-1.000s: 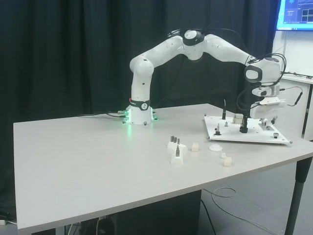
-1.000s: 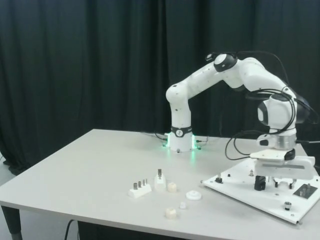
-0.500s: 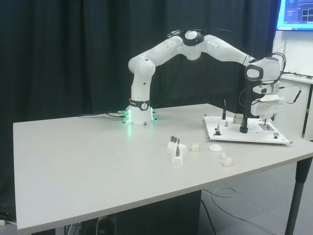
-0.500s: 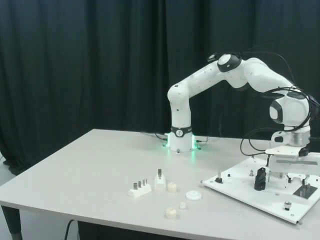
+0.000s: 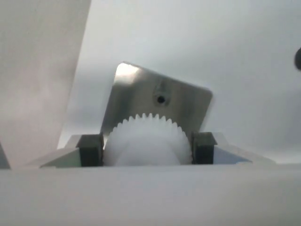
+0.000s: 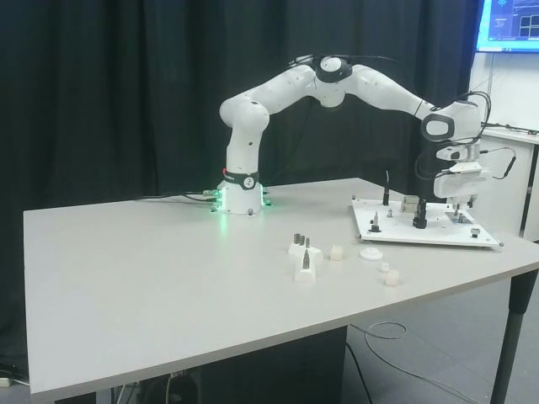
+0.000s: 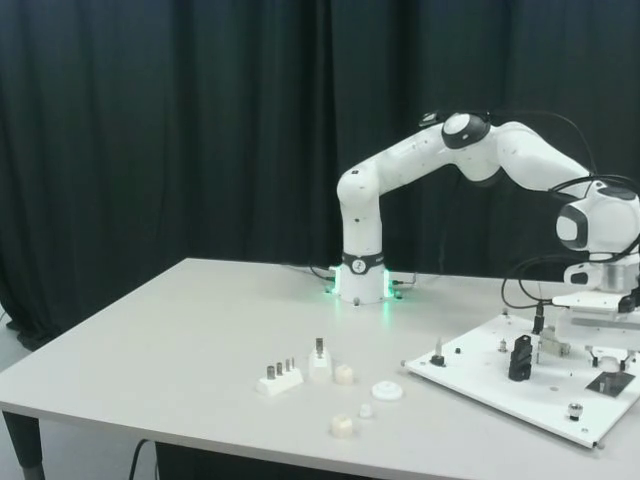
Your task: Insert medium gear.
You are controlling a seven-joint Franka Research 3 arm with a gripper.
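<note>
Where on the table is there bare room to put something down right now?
The wide stretch of table in front of the arm's base, left of the small white parts in the first room view, is bare. It is crowded around those parts and on the white board under the gripper.

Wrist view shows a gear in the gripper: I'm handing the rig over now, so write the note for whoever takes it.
Gripper: shut on the white gear, teeth showing between the black fingers.
Position: the gripper hangs over the far end of the white assembly board, above a grey metal plate with a small hole.
Loose white parts lie on the grey table beside the board.
Done: gear picked and carried to the board.
Left: lower it onto its mount and release. The wrist view shows no peg, so confirm alignment first.
</note>
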